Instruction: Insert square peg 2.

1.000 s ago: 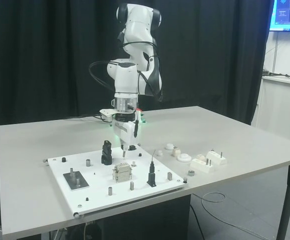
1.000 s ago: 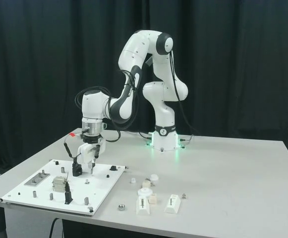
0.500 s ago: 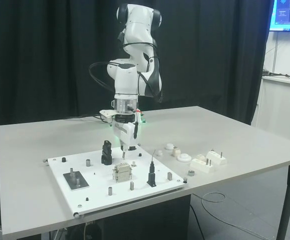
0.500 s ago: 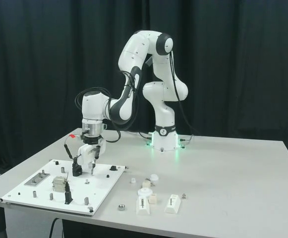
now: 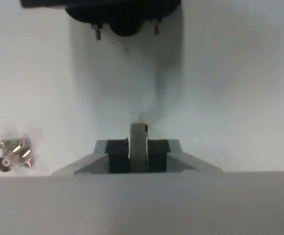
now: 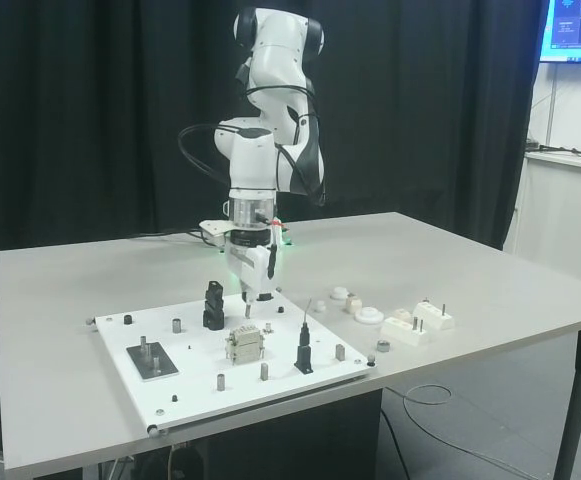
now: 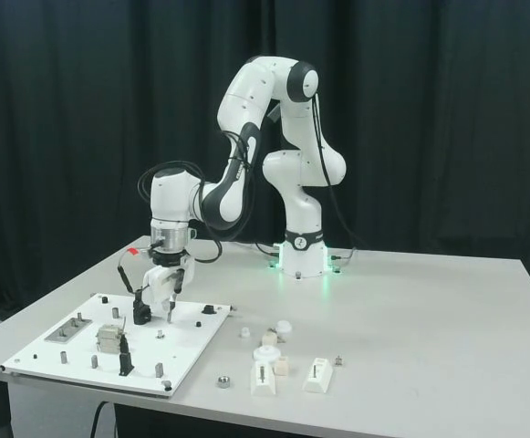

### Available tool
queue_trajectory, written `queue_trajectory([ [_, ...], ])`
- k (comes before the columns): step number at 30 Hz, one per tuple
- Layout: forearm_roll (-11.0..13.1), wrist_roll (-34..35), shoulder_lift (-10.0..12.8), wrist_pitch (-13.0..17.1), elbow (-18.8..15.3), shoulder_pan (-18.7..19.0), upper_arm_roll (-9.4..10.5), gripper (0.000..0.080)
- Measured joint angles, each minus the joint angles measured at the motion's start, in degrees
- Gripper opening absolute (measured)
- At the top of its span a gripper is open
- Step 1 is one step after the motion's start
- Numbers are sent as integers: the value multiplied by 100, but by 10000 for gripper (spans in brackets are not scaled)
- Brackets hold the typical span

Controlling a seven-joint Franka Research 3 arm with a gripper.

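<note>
Wrist view: the pincer (image 5: 139,155) is clamped on a grey square peg (image 5: 138,147), held upright just above the white board (image 5: 229,88); a black fixture (image 5: 122,14) lies ahead.

First room view: the pincer (image 6: 248,298) hangs over the board (image 6: 190,385) beside a black connector (image 6: 212,305).

Second room view: the arm (image 7: 246,137) reaches down from its base on the grey bench (image 7: 429,328).

Even overhead light fills both room views, the table (image 6: 450,262) bright against black curtains (image 7: 447,109), while the wrist view is soft and blurred, a grey shadow spreading over the white board (image 5: 229,88).
</note>
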Motion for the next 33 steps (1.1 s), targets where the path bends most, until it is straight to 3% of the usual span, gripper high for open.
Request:
queue_trajectory([
  [17,81,0,82,-9,66,4,27,76],
  [33,98,0,79,-194,110,4,35,76],
])
